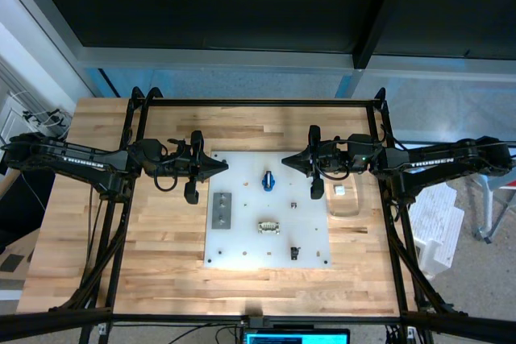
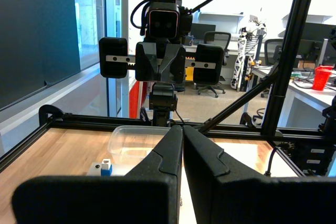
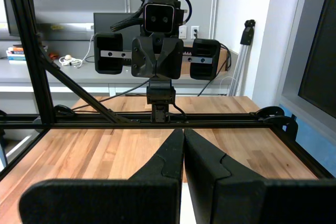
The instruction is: Pick the USB connector and install on taskboard
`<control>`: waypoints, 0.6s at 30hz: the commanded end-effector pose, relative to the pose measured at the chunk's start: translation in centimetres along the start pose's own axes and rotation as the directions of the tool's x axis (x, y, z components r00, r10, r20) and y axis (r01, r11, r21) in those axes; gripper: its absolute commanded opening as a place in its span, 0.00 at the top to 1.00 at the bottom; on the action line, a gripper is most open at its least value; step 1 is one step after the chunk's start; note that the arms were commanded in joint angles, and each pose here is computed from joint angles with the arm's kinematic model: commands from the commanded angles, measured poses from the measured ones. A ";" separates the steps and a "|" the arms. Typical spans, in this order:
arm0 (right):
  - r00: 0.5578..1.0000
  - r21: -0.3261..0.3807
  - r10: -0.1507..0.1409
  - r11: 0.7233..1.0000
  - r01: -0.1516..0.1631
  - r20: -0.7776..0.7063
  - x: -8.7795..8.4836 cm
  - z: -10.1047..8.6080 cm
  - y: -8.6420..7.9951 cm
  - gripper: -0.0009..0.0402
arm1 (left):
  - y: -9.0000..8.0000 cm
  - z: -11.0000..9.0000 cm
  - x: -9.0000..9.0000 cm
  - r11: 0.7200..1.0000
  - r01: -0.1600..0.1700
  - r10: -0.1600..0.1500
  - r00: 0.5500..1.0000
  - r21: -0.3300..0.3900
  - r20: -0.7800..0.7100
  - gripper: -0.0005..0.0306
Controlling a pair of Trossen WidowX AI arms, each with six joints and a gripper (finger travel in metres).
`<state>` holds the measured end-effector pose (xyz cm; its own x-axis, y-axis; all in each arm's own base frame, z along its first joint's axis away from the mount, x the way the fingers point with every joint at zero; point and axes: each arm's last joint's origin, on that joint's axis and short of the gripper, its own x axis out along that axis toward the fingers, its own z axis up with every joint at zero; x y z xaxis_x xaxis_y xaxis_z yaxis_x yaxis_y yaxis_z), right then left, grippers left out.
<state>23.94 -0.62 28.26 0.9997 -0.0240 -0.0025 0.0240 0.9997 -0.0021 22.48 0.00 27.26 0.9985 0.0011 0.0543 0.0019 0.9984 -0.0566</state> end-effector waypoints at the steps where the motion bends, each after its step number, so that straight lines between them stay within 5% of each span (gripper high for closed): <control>1: 1.000 0.003 0.003 1.000 -0.003 0.000 0.0 0.0 0.0 0.98 | 0.0 0.0 0.0 1.000 0.000 0.000 1.000 0.000 0.000 0.98; 18: 1.000 0.042 -0.001 0.999 0.001 0.000 0.0 0.0 0.0 0.98 | 0.0 0.0 0.0 1.000 0.000 0.000 1.000 0.000 0.000 0.98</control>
<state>23.95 -0.61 28.25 0.9997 -0.0233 -0.0032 0.0234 0.9990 0.0391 22.48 0.00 27.25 0.9985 0.0011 0.0540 0.0019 0.9984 -0.0566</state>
